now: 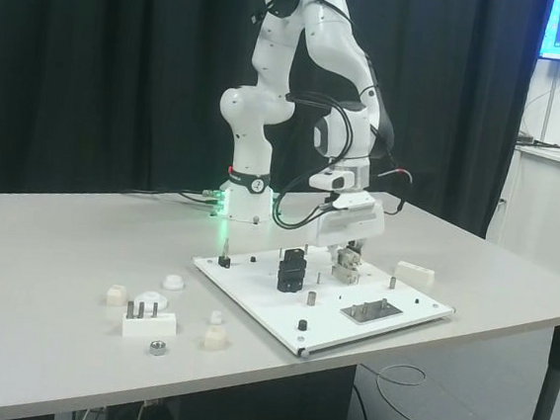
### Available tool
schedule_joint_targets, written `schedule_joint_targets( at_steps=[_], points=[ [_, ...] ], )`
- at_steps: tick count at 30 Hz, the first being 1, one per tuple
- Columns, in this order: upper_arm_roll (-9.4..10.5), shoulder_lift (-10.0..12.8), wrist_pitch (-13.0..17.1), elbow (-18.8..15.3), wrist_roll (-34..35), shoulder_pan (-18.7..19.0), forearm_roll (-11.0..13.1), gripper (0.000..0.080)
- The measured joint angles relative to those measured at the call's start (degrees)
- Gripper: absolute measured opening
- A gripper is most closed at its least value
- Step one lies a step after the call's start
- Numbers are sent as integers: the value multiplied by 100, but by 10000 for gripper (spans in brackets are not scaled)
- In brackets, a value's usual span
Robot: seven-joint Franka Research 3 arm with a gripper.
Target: Insert waterproof.
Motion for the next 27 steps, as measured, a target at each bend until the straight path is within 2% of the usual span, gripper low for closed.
schedule_joint_targets(
  at_steps=[4,5,10,11,27],
  points=[
    [0,-30,-10,12,-10,7,0,314],
    [0,-42,-20,16,-10,8,0,717],
    [0,-135,-164,48,-1,9,0,717],
    [0,-155,-204,59,4,9,0,779],
    [10,-457,-717,115,273,42,-4,799]
  ],
)
